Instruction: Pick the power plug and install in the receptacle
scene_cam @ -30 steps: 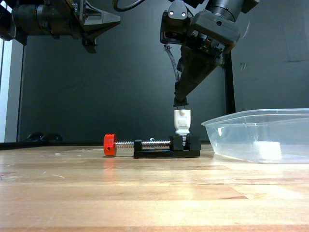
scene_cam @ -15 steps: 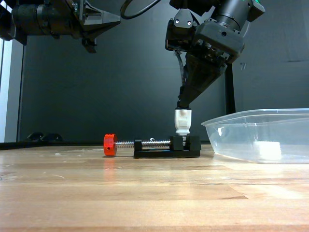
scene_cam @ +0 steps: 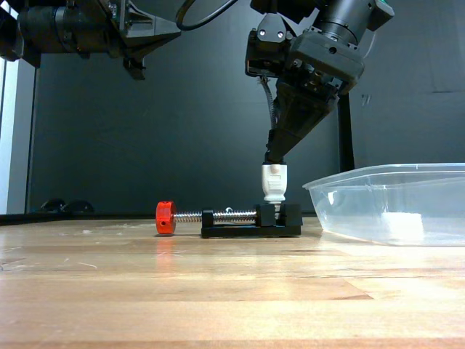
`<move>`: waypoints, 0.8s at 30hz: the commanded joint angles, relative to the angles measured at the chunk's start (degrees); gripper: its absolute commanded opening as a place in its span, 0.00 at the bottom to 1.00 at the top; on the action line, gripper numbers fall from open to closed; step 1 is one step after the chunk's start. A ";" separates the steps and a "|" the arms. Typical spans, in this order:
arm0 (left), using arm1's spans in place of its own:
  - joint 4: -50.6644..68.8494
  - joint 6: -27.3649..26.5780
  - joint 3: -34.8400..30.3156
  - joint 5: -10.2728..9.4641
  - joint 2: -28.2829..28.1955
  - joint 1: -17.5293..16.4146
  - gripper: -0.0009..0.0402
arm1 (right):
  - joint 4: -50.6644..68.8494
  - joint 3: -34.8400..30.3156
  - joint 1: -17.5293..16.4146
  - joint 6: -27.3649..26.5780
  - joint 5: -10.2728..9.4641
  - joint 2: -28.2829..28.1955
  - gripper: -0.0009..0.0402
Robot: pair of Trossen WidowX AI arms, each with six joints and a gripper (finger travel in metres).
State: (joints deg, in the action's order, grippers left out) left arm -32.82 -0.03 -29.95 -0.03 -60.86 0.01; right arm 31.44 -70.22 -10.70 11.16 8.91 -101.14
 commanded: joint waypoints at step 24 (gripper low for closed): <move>-0.02 0.02 0.00 0.00 0.00 -0.02 0.02 | 8.35 -3.10 -0.04 -0.07 0.98 6.69 0.47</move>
